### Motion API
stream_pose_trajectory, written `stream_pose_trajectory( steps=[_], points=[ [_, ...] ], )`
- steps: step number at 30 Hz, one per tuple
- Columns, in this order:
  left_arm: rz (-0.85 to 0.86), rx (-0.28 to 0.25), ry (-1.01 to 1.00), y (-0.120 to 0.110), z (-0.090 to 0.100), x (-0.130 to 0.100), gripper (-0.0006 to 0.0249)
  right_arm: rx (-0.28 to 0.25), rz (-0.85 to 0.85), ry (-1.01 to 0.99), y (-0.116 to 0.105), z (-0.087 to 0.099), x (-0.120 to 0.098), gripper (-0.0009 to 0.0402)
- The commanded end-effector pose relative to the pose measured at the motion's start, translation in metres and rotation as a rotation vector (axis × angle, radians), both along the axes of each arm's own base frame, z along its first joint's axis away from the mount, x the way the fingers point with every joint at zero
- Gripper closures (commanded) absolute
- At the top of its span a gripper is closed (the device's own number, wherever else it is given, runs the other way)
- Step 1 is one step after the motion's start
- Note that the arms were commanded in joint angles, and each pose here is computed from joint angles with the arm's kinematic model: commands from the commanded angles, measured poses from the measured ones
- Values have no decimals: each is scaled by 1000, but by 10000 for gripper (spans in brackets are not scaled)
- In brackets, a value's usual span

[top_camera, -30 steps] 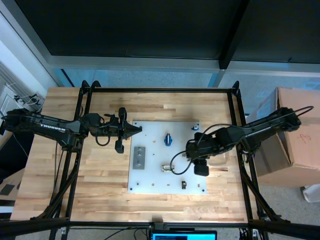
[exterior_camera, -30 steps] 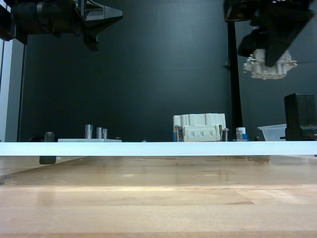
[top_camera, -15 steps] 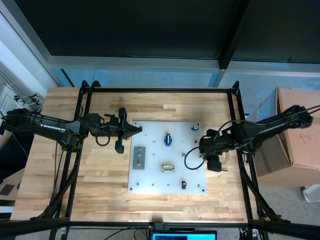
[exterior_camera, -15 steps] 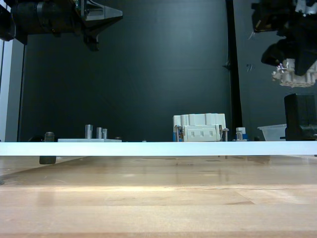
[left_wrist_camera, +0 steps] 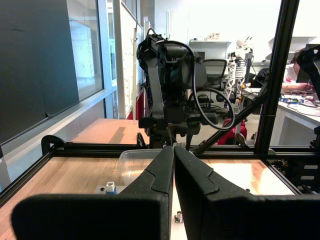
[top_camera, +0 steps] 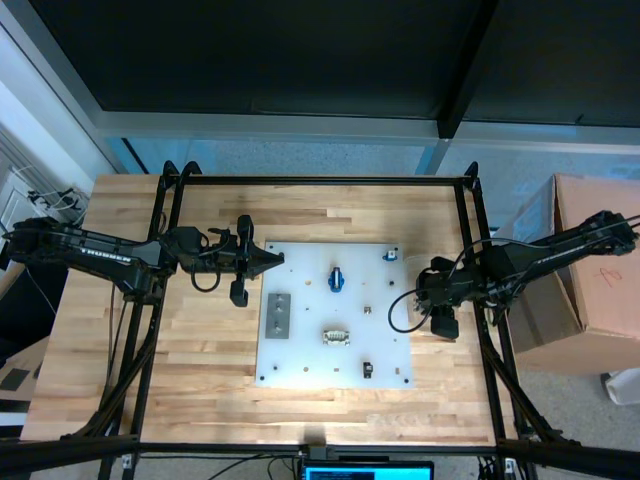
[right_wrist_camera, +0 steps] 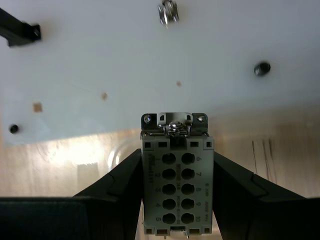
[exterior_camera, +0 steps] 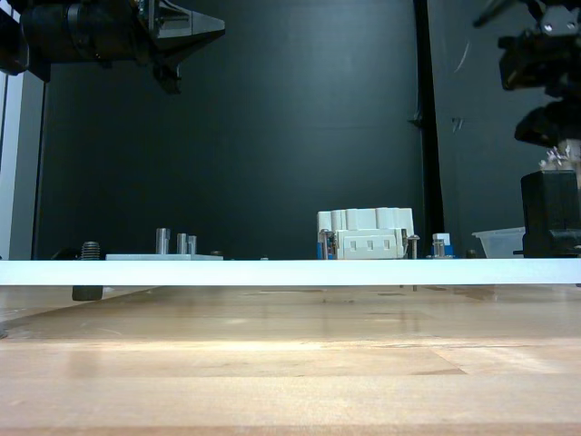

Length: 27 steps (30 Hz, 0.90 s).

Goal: Remove the HAN10E connector from the taskboard and place in the container

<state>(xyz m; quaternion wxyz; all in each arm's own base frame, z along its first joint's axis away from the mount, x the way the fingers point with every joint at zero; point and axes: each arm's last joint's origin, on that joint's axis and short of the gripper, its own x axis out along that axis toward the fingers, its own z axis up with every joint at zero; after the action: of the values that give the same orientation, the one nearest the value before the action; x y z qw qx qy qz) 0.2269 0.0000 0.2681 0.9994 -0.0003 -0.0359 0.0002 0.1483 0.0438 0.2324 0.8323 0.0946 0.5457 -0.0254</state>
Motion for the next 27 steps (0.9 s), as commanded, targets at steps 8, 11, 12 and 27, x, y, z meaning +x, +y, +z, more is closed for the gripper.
stream_pose_trajectory(
  steps=[8,11,12,27],
  points=[
    [0,0,0,0,0,0,243,11,-19,25,-6,-22,-21,384],
    [0,0,0,0,0,0,243,17,-30,19,-7,-23,-24,384],
    [0,0,0,0,0,0,243,18,-30,17,-7,-23,-24,384],
    [0,0,0,0,0,0,243,-15,-49,53,-13,1,-7,384]
  ],
)
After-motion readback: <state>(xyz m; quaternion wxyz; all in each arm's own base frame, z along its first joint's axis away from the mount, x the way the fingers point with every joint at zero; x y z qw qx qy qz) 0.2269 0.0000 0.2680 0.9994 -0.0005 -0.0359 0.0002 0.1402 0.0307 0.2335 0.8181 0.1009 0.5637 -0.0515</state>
